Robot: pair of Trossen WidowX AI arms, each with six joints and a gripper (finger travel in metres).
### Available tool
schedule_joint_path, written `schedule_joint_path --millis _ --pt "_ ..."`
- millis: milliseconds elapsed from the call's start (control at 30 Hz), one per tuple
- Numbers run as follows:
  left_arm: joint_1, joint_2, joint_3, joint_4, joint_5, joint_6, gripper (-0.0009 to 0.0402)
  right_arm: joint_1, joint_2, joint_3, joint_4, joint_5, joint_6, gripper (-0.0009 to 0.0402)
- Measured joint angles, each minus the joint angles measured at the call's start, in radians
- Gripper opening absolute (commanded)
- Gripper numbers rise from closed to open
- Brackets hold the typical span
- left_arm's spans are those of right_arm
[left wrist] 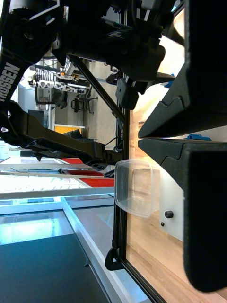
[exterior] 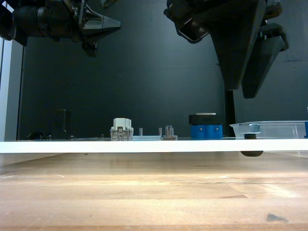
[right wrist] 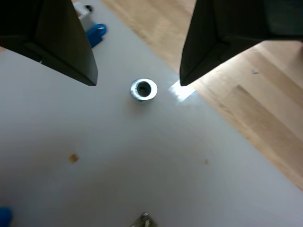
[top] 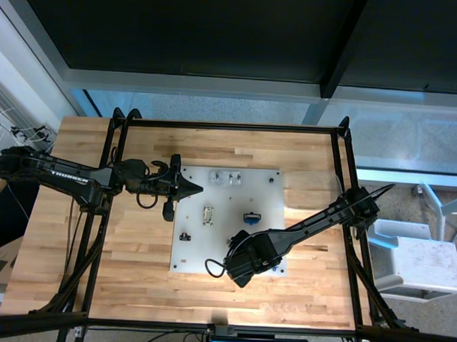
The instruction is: Unfasten the M12 fastener and place in the container
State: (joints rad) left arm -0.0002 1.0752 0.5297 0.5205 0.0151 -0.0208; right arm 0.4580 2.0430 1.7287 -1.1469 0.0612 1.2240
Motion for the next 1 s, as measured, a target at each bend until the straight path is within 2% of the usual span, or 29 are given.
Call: schedule_joint_path --millis 300,467,1000 --pt "0.0 0.0 0.0 -0.002 0.0 0.0 0.0 0.0 0.029 -0.01 0.016 -0.001 0.047 0.0256" --pt "0.0 0.0 0.0 -0.013 0.0 0.0 0.0 0.0 0.029 -0.054 0.058 -0.007 0.065 0.0247" --pt "0.0 0.0 0.0 -0.062 0.0 0.0 0.0 0.0 0.053 -0.082 0.107 -0.01 0.069 0.0247"
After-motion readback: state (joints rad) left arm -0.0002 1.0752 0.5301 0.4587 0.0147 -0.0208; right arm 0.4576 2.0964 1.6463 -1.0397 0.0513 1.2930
